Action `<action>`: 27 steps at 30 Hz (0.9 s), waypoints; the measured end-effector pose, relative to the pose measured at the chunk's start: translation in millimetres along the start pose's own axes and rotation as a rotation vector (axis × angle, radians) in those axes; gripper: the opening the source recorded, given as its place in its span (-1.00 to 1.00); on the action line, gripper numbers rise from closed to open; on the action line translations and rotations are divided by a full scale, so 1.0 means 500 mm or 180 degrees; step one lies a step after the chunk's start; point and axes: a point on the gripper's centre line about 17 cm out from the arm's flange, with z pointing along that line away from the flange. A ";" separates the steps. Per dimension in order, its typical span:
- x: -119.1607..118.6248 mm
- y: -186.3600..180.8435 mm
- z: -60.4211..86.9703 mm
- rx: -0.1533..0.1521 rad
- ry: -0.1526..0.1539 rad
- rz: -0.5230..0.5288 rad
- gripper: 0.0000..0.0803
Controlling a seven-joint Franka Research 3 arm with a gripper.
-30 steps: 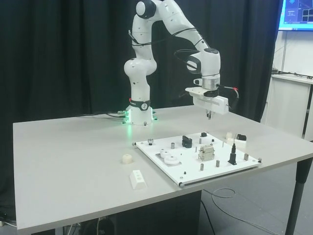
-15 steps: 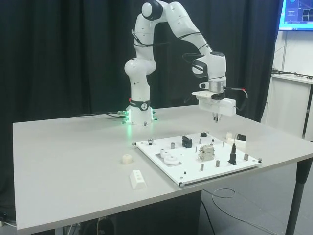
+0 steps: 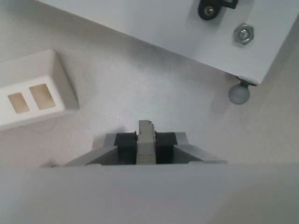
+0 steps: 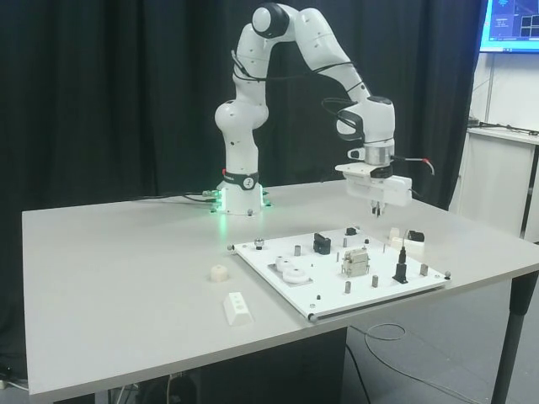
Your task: Place Ethernet.
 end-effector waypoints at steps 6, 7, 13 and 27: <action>0.000 -0.008 0.012 0.0026 -0.0024 0.0090 -0.80; -0.001 -0.008 0.014 0.0022 -0.0023 0.0047 -0.80; -0.006 -0.009 0.022 -0.0002 -0.0012 -0.0286 -0.21; -0.009 -0.011 0.027 -0.0016 -0.0007 -0.0127 0.61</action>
